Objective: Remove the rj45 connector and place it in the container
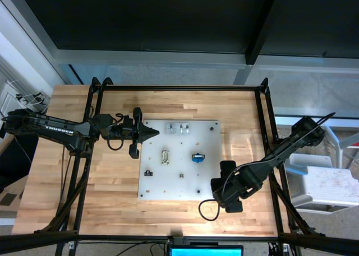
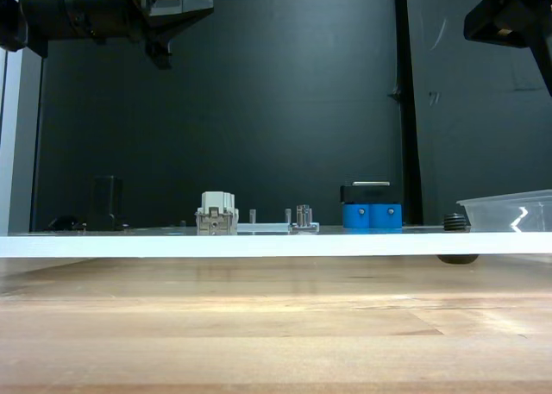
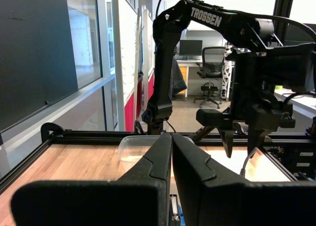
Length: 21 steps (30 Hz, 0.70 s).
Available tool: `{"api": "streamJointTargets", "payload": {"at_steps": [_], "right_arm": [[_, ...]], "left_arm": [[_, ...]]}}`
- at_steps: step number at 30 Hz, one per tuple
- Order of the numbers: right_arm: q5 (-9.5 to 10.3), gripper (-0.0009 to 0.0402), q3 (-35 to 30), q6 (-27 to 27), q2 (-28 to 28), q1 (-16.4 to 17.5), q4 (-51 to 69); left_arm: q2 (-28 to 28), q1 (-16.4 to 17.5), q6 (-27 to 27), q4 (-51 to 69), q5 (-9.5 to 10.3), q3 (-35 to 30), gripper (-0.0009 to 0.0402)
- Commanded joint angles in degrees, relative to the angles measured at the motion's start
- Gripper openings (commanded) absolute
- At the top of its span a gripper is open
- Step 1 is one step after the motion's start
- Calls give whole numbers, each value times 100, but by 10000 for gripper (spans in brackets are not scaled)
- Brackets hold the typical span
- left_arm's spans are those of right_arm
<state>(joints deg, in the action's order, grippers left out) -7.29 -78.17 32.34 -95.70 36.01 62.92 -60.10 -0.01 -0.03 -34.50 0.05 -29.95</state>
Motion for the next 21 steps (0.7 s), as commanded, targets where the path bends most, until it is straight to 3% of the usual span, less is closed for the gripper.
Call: {"api": "streamJointTargets", "payload": {"at_steps": [1,21], "right_arm": [[-26,210,13,-13,-55,2,-136],[-68,210,295,20,-304,-42,-590]], "left_arm": [[0,0,2,-2,-2,0,1],[0,0,2,-2,-2,0,1]]}}
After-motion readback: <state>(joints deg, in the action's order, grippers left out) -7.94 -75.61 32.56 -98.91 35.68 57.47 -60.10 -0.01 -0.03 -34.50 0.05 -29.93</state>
